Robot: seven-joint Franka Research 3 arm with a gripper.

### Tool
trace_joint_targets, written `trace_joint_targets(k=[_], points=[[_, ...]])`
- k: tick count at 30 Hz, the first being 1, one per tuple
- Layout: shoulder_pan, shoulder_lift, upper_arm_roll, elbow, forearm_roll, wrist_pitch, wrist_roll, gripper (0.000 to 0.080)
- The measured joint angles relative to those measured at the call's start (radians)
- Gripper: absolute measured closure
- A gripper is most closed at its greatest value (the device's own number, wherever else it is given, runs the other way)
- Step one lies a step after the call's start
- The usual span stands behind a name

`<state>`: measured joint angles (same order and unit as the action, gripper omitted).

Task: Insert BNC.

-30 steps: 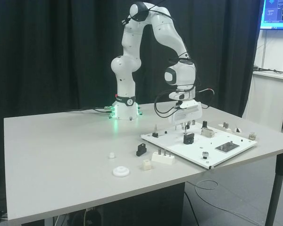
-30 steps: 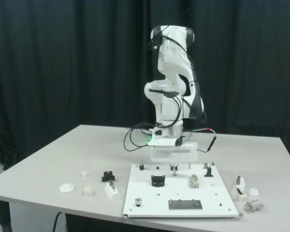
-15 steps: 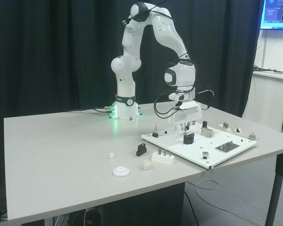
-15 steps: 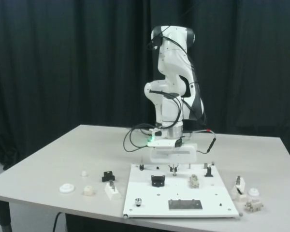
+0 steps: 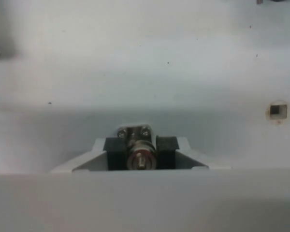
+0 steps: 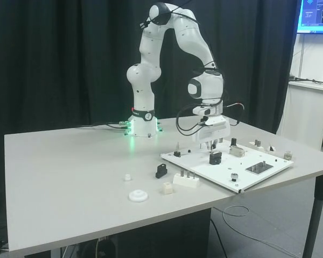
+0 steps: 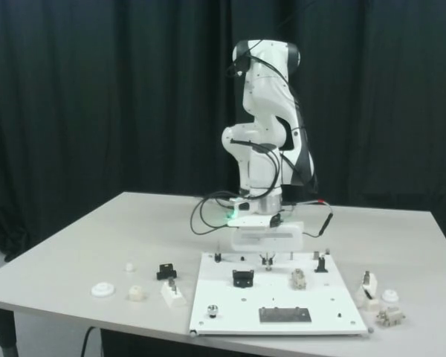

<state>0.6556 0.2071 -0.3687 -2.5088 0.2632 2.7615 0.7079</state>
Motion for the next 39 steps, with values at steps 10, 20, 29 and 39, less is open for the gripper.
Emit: trace_joint_targets(k=[10,20,29,39], points=[[0.0,0.003,0.007,0.0,0.0,0.0,0.0,0.068],[0.0,0.007,0.008,0.0,0.0,0.0,0.0,0.0681],[0.0,0.007,0.008,0.0,-0.006,0.0,-0.004,0.0681],[0.0,0.007,0.008,0.001,-0.025,-0.001,-0.075,0.0681]])
